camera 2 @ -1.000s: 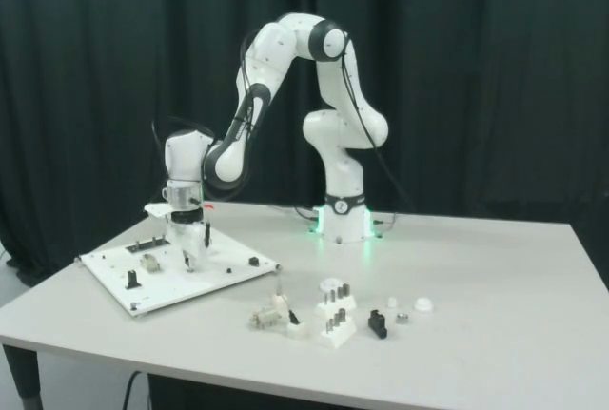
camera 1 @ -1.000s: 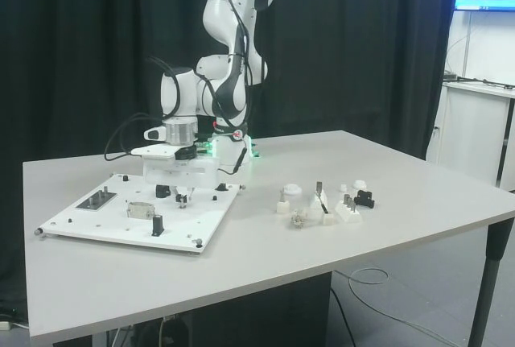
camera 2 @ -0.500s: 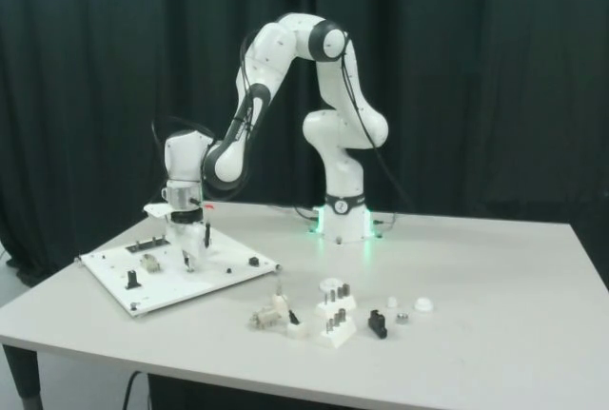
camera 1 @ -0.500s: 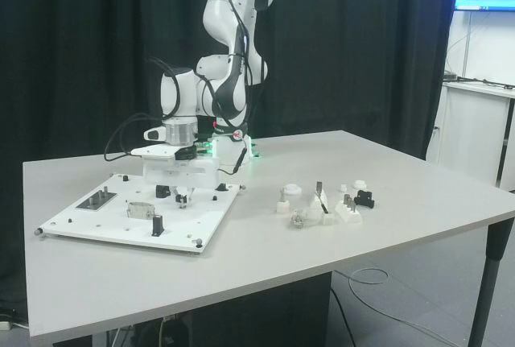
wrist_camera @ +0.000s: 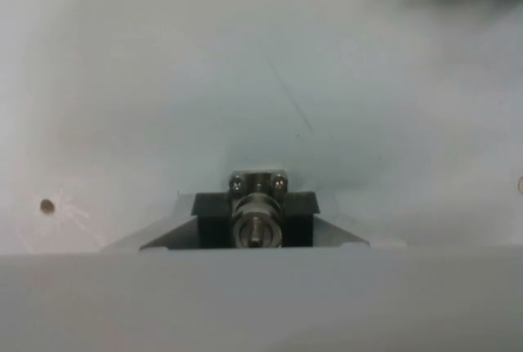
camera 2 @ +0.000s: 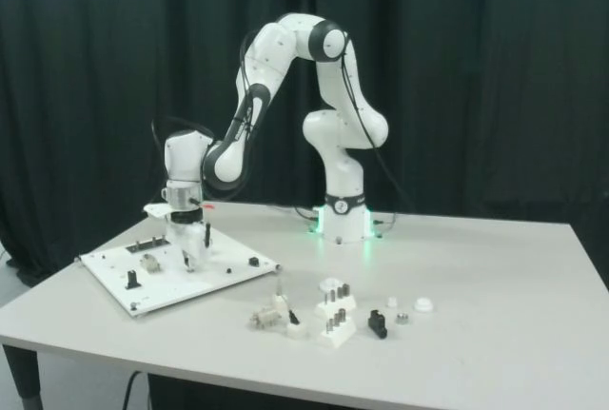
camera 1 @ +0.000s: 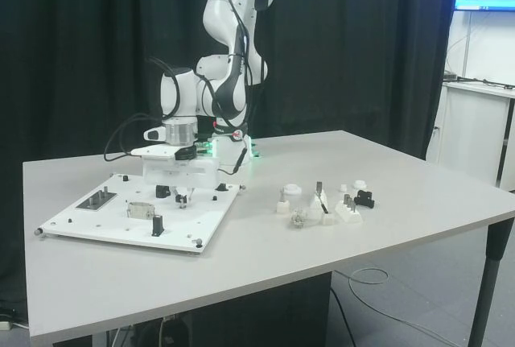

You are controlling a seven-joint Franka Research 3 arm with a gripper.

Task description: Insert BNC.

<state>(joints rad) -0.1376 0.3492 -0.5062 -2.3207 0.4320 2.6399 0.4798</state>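
My gripper [camera 1: 182,196] hangs low over the middle of the white assembly board [camera 1: 96,222], fingers pointing straight down. In the wrist view the black fingertips [wrist_camera: 211,220] sit tight on either side of a metal BNC connector [wrist_camera: 257,223], which stands upright over a small screwed flange on the board [wrist_camera: 163,82]. From the second room view the gripper [camera 2: 187,260] is just above the board [camera 2: 219,277], near its centre. Whether the connector touches the socket below is hidden.
On the board stand a grey metal block [camera 1: 96,200], a small metal fitting [camera 1: 142,209] and a black post [camera 1: 158,225]. Several small white and black parts [camera 1: 322,202] lie in a cluster right of the board. The arm's base [camera 2: 344,220] stands behind, lit green.
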